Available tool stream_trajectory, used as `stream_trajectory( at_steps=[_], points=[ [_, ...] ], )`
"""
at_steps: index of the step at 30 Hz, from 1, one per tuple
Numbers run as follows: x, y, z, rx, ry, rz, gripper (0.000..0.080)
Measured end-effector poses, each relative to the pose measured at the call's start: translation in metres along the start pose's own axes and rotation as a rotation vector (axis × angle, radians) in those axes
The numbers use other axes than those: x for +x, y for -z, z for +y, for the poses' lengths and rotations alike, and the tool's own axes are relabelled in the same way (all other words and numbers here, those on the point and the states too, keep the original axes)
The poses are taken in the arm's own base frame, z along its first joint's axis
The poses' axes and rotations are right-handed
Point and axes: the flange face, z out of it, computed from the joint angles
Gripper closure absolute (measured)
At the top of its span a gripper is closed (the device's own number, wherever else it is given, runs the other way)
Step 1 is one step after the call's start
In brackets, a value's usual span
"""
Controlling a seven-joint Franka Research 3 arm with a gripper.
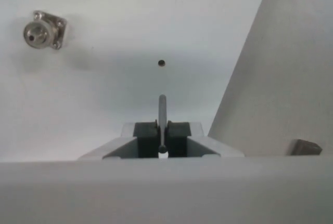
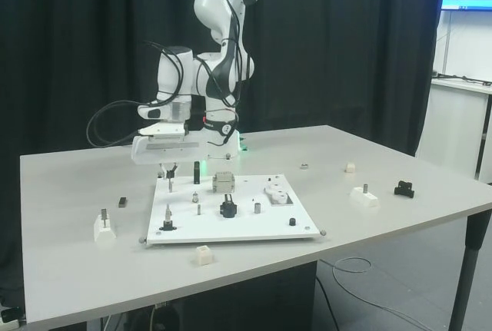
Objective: Insert round peg 1.
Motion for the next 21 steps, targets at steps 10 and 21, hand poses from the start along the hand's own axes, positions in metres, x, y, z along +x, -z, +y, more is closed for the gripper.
stream_trajectory(
  at_steps=[10, 21],
  points=[
    [0.000, -0.007, -0.003, 0.003, -0.005, 0.010, 0.0770],
    [0.003, -0.019, -0.004, -0.008, -0.009, 0.000, 0.0770]
  ],
)
